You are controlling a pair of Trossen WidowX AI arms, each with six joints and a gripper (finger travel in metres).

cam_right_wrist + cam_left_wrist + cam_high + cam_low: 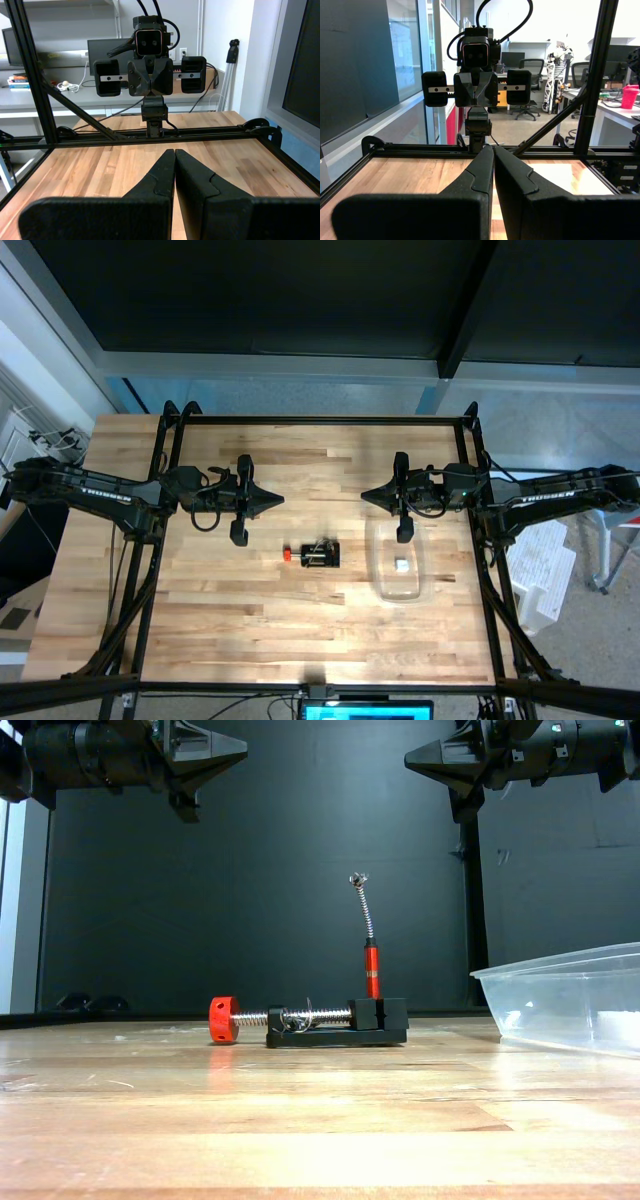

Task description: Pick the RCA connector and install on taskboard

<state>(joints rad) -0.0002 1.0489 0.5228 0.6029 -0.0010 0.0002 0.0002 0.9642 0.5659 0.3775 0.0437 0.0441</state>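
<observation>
The red connector (372,970) stands upright on the black vise (335,1023), and its braided cable (366,910) rises freely from its top. Nothing holds it. From above, the vise (320,554) sits mid-table with its red knob (287,553) pointing left. My left gripper (278,500) hovers high over the table's left half, fingers pressed together and empty (493,149). My right gripper (366,496) hangs high at the right, also shut on nothing (174,151). Both are far above the vise in the low view.
A clear tray (382,540) lies right of the vise with only a white block (402,564) in it; its wall (570,995) shows at the low view's right. A black frame borders the table.
</observation>
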